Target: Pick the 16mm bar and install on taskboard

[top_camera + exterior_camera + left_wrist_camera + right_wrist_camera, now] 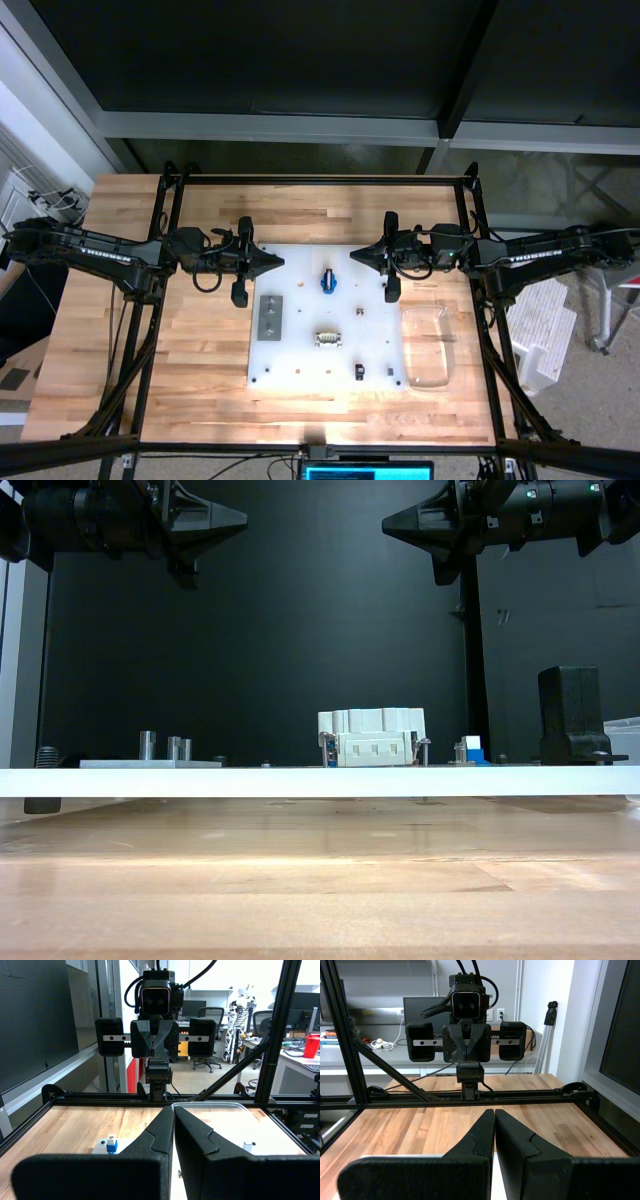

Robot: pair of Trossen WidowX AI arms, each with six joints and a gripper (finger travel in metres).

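The 16mm bar is too small to single out (perhaps one of the small dark pieces on the taskboard (300,372)). The left pincer (278,260) and right pincer (356,256) hover high above its far edge, tips facing inward. Both are closed on nothing, probably parked to leave the board unobstructed.

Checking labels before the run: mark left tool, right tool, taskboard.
taskboard (300,320): high view, bare white plate.
left tool (278,262): high view, shut fingertips, raised near the taskboard's far-left corner.
right tool (356,256): high view, shut fingertips, raised near the taskboard's far edge.
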